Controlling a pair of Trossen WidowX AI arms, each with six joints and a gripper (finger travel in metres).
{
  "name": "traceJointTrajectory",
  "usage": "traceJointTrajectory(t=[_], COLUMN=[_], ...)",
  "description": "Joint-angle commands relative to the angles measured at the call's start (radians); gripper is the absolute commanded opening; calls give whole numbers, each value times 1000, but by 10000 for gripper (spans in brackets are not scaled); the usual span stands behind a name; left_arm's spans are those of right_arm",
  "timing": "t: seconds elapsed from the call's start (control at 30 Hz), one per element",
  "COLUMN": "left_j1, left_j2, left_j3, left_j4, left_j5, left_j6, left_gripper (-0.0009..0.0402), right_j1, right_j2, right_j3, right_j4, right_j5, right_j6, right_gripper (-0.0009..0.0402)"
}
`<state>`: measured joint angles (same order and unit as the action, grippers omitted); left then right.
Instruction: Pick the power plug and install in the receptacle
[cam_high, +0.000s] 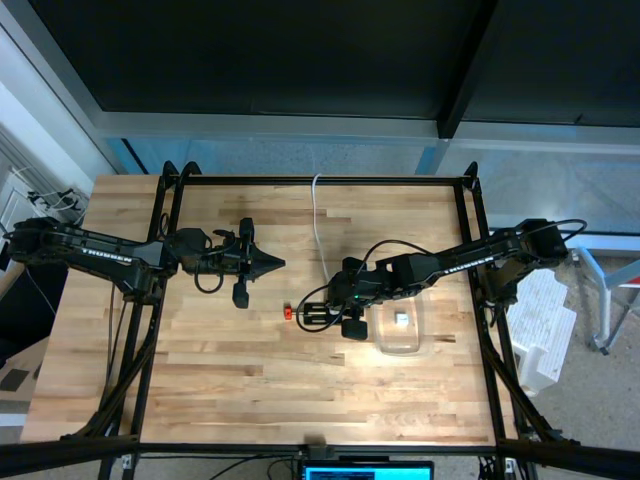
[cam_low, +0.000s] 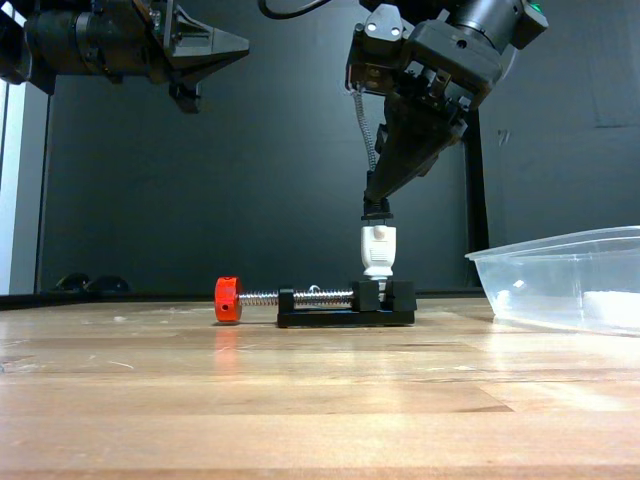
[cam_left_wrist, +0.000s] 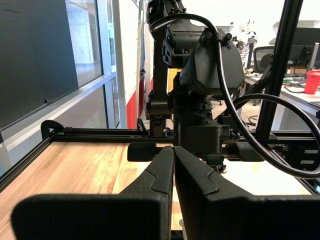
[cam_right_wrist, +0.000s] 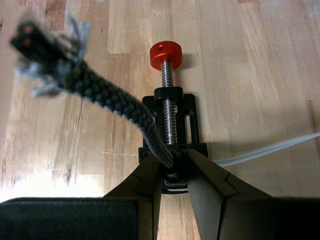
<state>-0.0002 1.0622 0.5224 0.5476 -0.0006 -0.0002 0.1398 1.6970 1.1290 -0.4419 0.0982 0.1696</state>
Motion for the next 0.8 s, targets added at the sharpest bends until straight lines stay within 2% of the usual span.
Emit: traceJointTrajectory(t=[0.03, 0.53, 0.8], left_j1=[0, 0, 0], left_j2=[0, 0, 0], left_j3=[0, 0, 0], left_j4=[0, 0, 0], left_j5=[0, 0, 0], left_j6=[0, 0, 0], left_gripper=[0, 0, 0], right_j1=[-1, -2, -2], right_j2=[-3, -84, -85], right_j3=[-25, -172, -190], right_j4=[4, 162, 207], right_j5=[7, 16, 16], right_j6=[-1, 6, 5], right_gripper=[0, 0, 0])
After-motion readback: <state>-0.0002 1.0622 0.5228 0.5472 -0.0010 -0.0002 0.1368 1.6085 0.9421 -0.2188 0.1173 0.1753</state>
